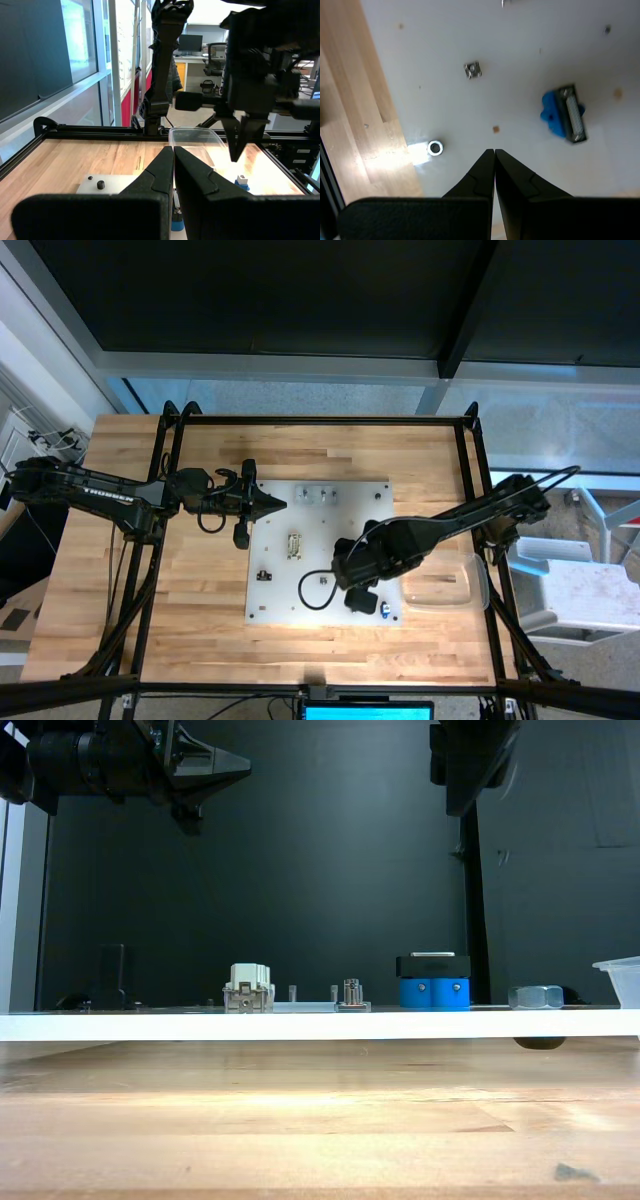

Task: Unfasten the M12 fastener and place in the container

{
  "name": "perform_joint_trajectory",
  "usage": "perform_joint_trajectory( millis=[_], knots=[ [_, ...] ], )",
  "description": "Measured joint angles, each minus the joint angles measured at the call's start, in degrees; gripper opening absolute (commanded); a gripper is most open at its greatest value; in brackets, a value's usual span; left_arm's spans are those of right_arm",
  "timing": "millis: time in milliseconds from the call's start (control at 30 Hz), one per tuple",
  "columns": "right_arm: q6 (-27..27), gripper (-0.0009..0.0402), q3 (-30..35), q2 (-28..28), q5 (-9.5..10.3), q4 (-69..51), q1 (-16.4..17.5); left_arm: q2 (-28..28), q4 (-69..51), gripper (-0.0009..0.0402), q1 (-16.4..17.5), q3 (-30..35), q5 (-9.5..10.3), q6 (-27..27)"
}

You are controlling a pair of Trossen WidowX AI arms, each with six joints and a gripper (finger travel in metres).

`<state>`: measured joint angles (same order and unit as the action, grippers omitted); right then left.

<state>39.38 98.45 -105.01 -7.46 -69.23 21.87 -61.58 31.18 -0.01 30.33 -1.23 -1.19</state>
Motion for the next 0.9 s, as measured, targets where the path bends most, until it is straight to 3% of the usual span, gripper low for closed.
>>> perform_joint_trajectory(
  millis=[167, 367, 533, 900],
  knots=[
    [4.57, 0.0, 4.66, -4.61, 0.37, -5.22, 1.62, 0.0, 0.02, 0.0, 0.0, -0.02, 0.0, 0.0],
    [9.44, 0.0, 7.78, -8.33, 4.04, -5.33, 3.15, 0.0, 0.0, 0.0, 0.0, 0.0, 0.0, 0.0],
    [12.28, 0.0004, 9.51, -10.51, 4.52, -5.14, 4.11, 0.0, 0.0, 0.0, 0.0, 0.0, 0.0, 0.0],
    [20.24, 0.0091, 9.01, -11.85, 4.66, -4.9, 5.09, 0.0, 0.0, 0.0, 0.0, 0.0, 0.02, 0.0]
  ],
)
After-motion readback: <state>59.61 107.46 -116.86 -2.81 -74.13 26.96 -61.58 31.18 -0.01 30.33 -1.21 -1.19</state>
